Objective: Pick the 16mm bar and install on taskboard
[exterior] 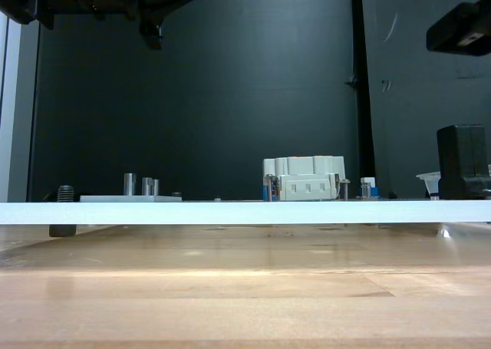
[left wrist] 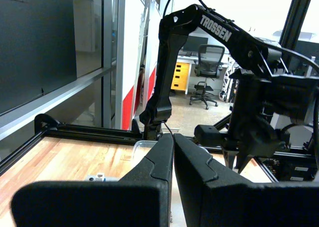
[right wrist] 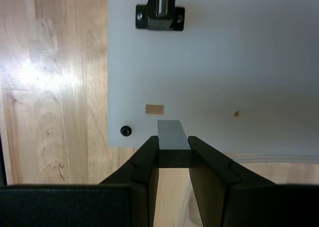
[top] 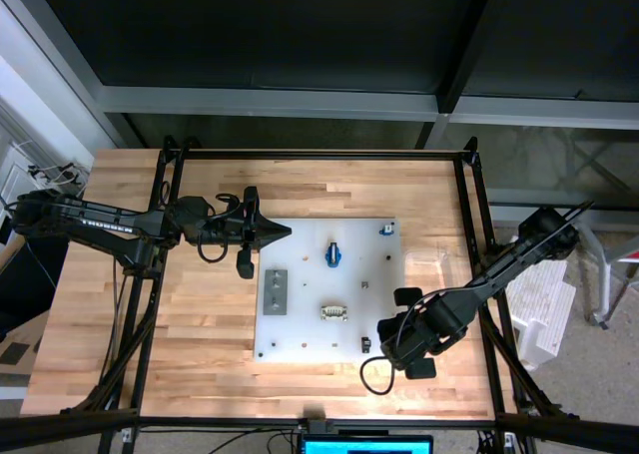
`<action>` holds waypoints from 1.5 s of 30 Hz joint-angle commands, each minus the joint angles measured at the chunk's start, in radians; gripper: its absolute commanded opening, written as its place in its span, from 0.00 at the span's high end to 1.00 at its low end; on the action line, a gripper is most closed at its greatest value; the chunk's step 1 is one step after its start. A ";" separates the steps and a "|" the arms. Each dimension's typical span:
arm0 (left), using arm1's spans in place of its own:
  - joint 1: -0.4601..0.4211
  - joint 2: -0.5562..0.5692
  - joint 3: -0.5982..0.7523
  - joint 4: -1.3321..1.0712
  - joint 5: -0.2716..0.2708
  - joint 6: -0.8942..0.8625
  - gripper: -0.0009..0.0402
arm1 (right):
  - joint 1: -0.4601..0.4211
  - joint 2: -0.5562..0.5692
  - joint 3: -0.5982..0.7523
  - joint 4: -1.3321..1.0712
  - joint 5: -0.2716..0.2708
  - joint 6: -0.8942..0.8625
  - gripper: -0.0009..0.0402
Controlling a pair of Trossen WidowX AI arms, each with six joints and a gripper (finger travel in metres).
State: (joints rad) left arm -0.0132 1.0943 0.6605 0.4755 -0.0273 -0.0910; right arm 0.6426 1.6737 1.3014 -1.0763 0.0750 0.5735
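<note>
The 16mm bar (right wrist: pixel 171 129) is in the right hand (right wrist: pixel 174 146), pinched between the two fingers with its grey end standing out past their tips. Its long axis runs along the fingers, so it points down at the task board (top: pixel 310 246) rather than lying across it. In the high view the right hand hangs over the board's near right corner, by the edge where the white plate meets the wooden counter (top: pixel 200 324). The right wrist view puts the bar's end just over that edge, clear of any seat.

Ahead of the bar on the board lie a small tan rectangular slot (right wrist: pixel 154 109), a black screw (right wrist: pixel 126 130) at the corner and, farther on, a black mount (right wrist: pixel 160 10). Which opening takes the bar cannot be told from here (the tan slot is merely the nearest candidate). If that is the seat, the coming move is probably a short advance inward over the board, then a straight descent along the bar's own axis.

The left hand (left wrist: pixel 172 139) hangs high beside the board's far left corner, pointing across toward the right arm, its fingers pressed together on nothing. A grey block (top: pixel 275 292) carrying pegs lies nearer to it, but the right arm has the bar and is the nearer to the slot.
</note>
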 commanded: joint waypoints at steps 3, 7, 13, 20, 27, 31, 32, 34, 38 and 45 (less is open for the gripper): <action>0.000 0.000 0.000 -0.001 0.000 0.000 0.98 | -0.001 0.019 -0.003 0.015 0.001 0.019 0.98; 0.000 0.000 0.000 -0.003 0.000 0.000 0.98 | 0.003 0.023 -0.004 0.035 0.002 0.018 0.98; 0.000 0.000 0.000 -0.006 0.000 0.000 0.98 | 0.009 0.023 -0.019 0.051 0.002 0.041 0.98; 0.000 0.000 0.000 -0.006 0.000 0.000 0.98 | 0.016 0.026 -0.027 0.078 0.003 0.043 0.98; 0.000 0.000 0.000 -0.006 0.000 0.000 0.98 | 0.019 0.051 -0.029 0.082 0.003 0.044 0.98; 0.000 0.000 0.000 -0.006 0.000 0.000 0.98 | 0.021 0.051 -0.029 0.084 0.003 0.047 0.98; 0.000 0.000 0.000 -0.006 0.000 0.000 0.98 | 0.023 0.051 -0.030 0.084 0.003 0.047 0.98; 0.000 0.000 0.000 -0.006 0.000 0.000 0.98 | 0.024 0.056 -0.030 0.086 0.004 0.047 0.98; 0.000 0.000 0.000 -0.006 0.000 0.000 0.98 | 0.026 0.056 -0.038 0.095 0.004 0.046 0.98; 0.000 0.000 0.000 -0.006 0.000 0.000 0.98 | 0.030 0.056 -0.071 0.143 0.003 0.055 0.98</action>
State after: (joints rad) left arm -0.0135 1.0946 0.6605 0.4694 -0.0273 -0.0910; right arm 0.6716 1.7302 1.2362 -0.9470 0.0814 0.6239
